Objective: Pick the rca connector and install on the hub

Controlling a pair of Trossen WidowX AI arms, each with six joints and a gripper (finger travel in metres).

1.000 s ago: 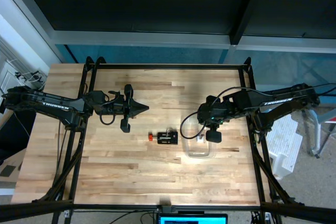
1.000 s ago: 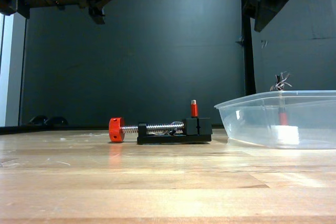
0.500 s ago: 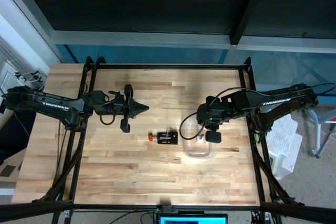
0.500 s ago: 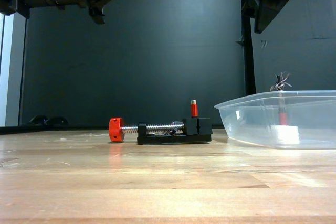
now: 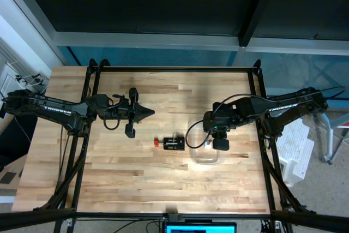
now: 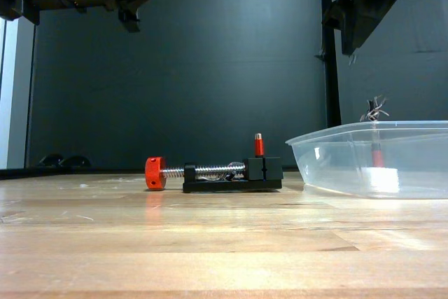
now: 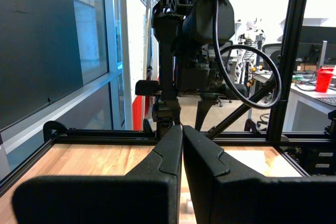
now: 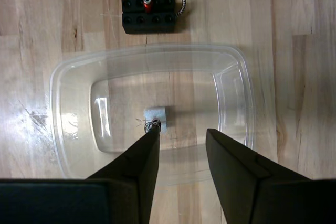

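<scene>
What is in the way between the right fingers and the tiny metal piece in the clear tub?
Nothing visible. The right gripper hangs open above the rca connector, which lies in the open-topped clear tray. Toward the hub, only the tray's wall intervenes. The left gripper sits shut, high over the table's left side.

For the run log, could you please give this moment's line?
left tool shut, high at left; right tool open above clear plastic tray; tiny silvery-grey connector in tray
</scene>
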